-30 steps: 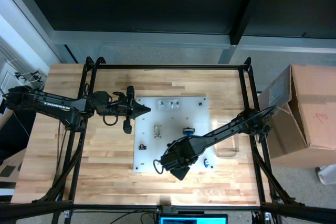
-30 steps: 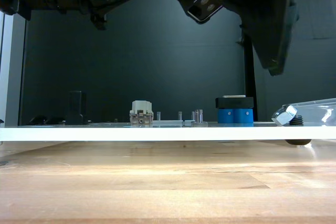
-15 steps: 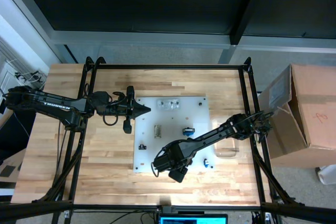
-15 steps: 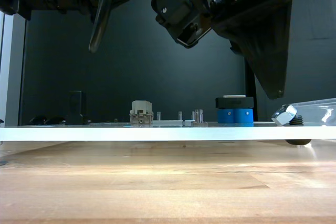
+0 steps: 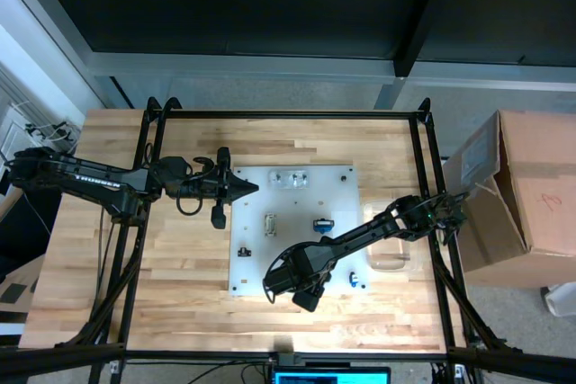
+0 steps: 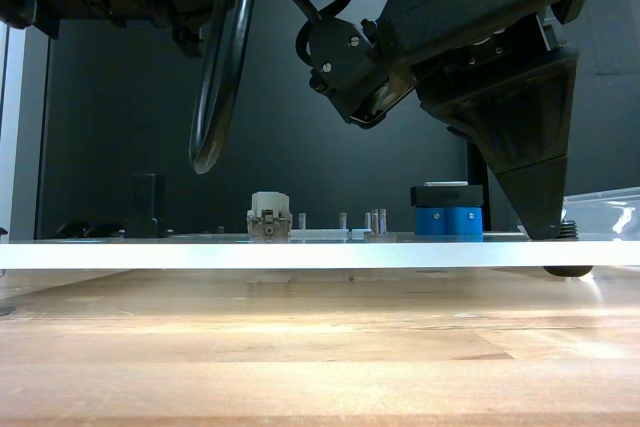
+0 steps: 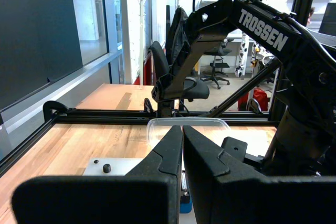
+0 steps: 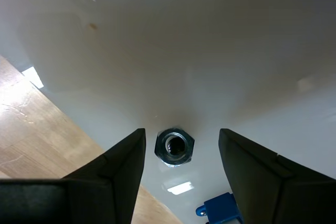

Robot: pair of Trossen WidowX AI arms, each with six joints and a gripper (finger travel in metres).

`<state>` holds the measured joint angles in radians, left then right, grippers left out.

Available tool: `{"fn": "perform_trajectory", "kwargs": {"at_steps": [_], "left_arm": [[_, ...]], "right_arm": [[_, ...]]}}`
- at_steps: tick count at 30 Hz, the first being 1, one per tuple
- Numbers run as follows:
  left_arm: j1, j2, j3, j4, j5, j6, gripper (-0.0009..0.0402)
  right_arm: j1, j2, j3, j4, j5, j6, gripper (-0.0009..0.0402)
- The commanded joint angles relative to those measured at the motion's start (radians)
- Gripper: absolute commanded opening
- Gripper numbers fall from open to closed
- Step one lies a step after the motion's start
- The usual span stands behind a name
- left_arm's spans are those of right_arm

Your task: Pick the M12 nut and place it on its threads and fasten

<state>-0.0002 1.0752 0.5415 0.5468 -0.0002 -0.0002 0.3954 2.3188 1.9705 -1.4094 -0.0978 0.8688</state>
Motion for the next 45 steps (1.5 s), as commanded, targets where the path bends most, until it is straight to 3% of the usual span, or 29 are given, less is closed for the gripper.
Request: {"fn": "perform_trajectory", "kwargs": {"at_steps": [1,11,17,24,34,39,45], "left_arm": [[0.000,0.000,0.000,0.000,0.000,0.000,0.0000],[0.000,0.000,0.000,0.000,0.000,0.000,0.0000],[0.000,0.000,0.000,0.000,0.000,0.000,0.0000],[0.000,0.000,0.000,0.000,0.000,0.000,0.0000],[0.000,0.000,0.000,0.000,0.000,0.000,0.0000],[0.000,0.000,0.000,0.000,0.000,0.000,0.0000],[0.000,0.000,0.000,0.000,0.000,0.000,0.0000]], "right_arm": [[0.001,-0.001,-0.005,0.000,0.004,0.000,0.0157],[0.002,-0.021,-0.005,0.006,0.008,-0.020,0.0048],[0.010,-0.082,-0.005,0.010,0.084,-0.068,0.0006],[0.048,-0.220,-0.099,0.124,0.211,-0.201,0.0003],[0.129,-0.448,-0.492,0.454,0.211,-0.468,0.0003],[0.143,-0.485,-0.634,0.636,0.211,-0.504,0.0003],[0.145,-0.477,-0.686,0.708,0.214,-0.523,0.0003]]}}
